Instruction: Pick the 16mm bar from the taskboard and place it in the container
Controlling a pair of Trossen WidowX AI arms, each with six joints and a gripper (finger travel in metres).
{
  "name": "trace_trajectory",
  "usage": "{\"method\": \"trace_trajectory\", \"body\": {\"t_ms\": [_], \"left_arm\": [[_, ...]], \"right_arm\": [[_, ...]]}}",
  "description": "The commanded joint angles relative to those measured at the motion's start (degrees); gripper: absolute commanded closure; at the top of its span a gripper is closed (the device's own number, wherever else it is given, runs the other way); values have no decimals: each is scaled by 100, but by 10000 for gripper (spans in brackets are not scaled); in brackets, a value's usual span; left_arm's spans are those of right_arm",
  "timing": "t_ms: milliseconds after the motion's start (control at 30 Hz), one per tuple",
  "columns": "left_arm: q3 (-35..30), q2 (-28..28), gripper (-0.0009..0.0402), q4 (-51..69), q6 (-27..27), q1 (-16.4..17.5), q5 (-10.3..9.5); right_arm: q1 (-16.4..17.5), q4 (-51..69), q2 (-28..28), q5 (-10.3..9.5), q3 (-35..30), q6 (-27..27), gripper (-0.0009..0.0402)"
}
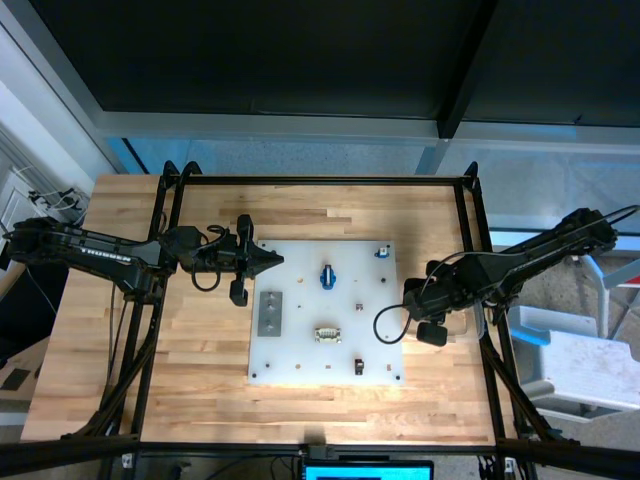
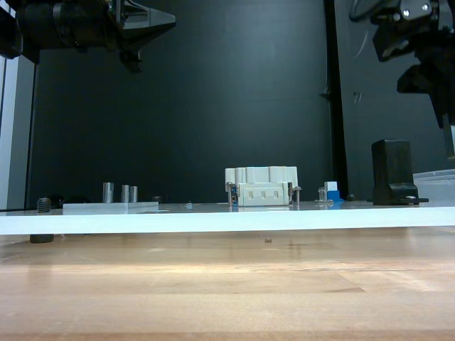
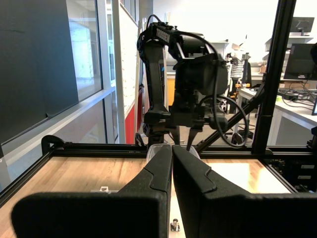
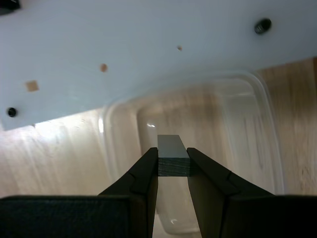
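In the right wrist view a short grey square-ended 16mm bar [image 4: 173,156] is clamped between the fingers of my right gripper [image 4: 172,164]. It hangs above the clear container [image 4: 262,134], which lies on the wood just off the edge of the white taskboard [image 4: 124,44]. From above, the right gripper [image 1: 411,297] is at the right edge of the taskboard [image 1: 300,350]. My left gripper [image 1: 275,260] hovers over the board's far left corner, fingers shut on nothing [image 3: 172,154].
On the board are a grey metal block [image 1: 270,312], a blue part [image 1: 327,277], a silver connector [image 1: 327,334] and a black block [image 2: 391,174]. A black frame surrounds the wooden table.
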State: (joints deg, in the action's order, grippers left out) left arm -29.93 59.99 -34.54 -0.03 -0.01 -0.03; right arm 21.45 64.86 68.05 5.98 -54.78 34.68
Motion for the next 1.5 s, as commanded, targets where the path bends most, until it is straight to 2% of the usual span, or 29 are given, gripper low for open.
{"method": "trace_trajectory", "body": {"t_ms": [33, 567, 1233, 1500], "left_arm": [[-2, 0, 393, 0, 2, 2, 0], [-2, 0, 393, 0, 2, 2, 0], [-2, 0, 393, 0, 2, 0, 0], [-2, 0, 393, -2, 2, 0, 0]], "right_arm": [[-37, -7, -155, -4, 170, 2, 361], [-76, 50, -658, -24, 741, 160, 361], [-74, 66, -667, -13, 763, 258, 361], [-72, 66, -667, -2, 763, 260, 324]]}}
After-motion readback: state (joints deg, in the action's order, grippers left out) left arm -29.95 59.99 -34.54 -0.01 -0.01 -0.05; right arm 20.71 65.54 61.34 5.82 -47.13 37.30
